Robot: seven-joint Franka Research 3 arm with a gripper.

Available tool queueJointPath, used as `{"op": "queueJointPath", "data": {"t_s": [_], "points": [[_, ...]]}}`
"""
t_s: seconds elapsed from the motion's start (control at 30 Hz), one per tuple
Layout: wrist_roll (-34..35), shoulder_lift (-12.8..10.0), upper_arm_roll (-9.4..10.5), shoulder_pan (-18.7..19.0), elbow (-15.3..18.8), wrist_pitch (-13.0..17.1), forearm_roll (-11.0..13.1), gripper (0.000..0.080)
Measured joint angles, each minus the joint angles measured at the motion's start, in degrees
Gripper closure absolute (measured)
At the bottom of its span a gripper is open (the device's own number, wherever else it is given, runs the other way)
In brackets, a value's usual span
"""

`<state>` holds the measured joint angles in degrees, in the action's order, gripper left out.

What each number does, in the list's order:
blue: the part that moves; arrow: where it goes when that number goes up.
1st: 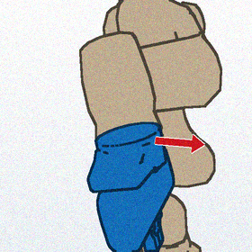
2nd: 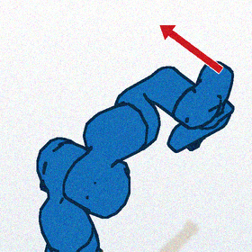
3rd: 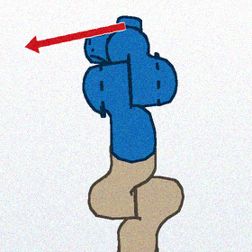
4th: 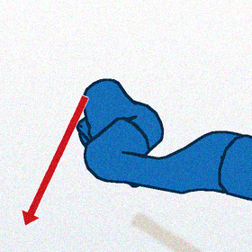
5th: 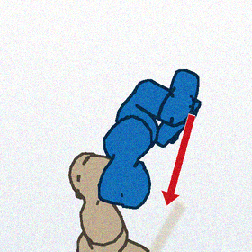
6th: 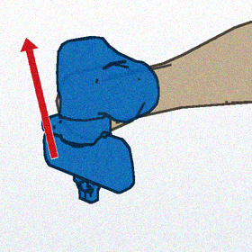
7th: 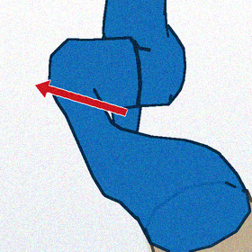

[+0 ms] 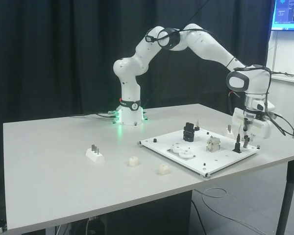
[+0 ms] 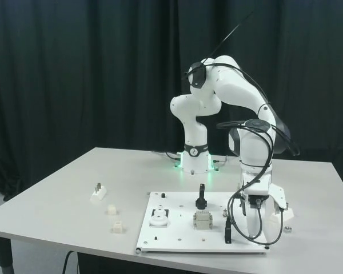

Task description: Insert square peg 4.

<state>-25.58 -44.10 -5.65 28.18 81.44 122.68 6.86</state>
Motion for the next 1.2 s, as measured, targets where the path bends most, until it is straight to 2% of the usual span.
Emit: {"op": "queueJointPath", "data": {"t_s": [0.3,1.2], "points": [[0.0,0.0,0.0,0.1,0.0,0.0,1.7,0.0652],[1.8,-0.2,-0.23,0.1,0.0,0.9,1.8,0.0652]]}}
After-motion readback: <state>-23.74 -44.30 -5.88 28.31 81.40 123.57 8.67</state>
